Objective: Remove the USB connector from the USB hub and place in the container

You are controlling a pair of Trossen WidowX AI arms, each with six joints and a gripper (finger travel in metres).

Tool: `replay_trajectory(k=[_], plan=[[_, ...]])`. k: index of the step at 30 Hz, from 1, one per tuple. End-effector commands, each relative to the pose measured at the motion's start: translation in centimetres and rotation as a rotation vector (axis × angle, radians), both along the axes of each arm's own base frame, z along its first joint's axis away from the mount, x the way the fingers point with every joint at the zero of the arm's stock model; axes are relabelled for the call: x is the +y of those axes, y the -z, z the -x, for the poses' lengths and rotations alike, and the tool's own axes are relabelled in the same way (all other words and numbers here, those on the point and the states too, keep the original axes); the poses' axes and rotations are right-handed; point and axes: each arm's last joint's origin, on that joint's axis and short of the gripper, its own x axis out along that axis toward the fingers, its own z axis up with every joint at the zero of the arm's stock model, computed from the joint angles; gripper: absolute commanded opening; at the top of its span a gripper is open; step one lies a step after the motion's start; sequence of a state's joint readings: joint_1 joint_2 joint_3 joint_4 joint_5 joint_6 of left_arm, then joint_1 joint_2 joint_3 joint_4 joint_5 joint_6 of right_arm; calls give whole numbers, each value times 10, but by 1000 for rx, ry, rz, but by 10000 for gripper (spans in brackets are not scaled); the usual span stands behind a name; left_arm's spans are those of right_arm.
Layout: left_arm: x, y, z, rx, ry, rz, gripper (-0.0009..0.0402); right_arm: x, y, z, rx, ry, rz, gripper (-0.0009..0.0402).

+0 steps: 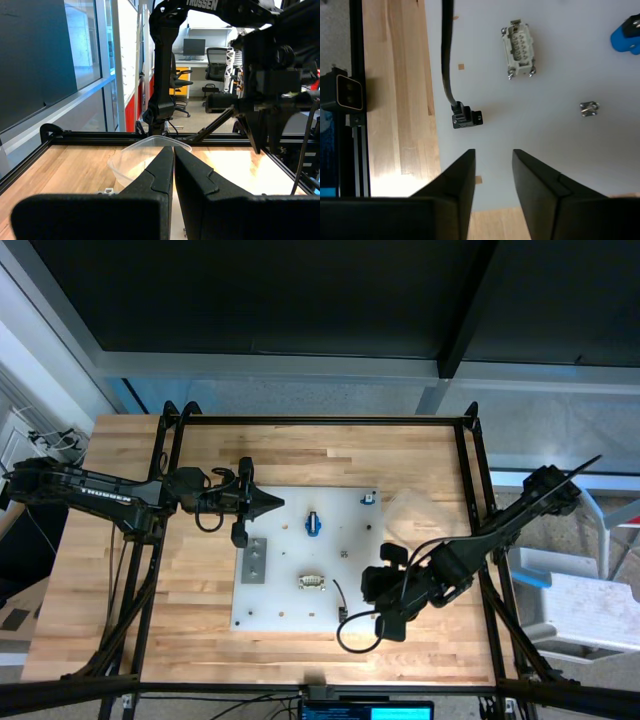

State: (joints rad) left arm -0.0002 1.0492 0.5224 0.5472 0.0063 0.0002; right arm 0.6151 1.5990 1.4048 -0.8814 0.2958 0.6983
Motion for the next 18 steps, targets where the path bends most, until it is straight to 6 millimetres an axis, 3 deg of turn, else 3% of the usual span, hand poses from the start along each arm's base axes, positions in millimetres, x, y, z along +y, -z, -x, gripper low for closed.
replay_trajectory(k=[1,8,18], plan=[[0,0,0,-1,0,0,1,5,5,-6,1,-7,7,136],[0,0,0,0,0,0,1,13,18,-17,-16,-7,21,175],[0,0,0,-1,0,0,1,24,32,-30,-19,-24,33,178]])
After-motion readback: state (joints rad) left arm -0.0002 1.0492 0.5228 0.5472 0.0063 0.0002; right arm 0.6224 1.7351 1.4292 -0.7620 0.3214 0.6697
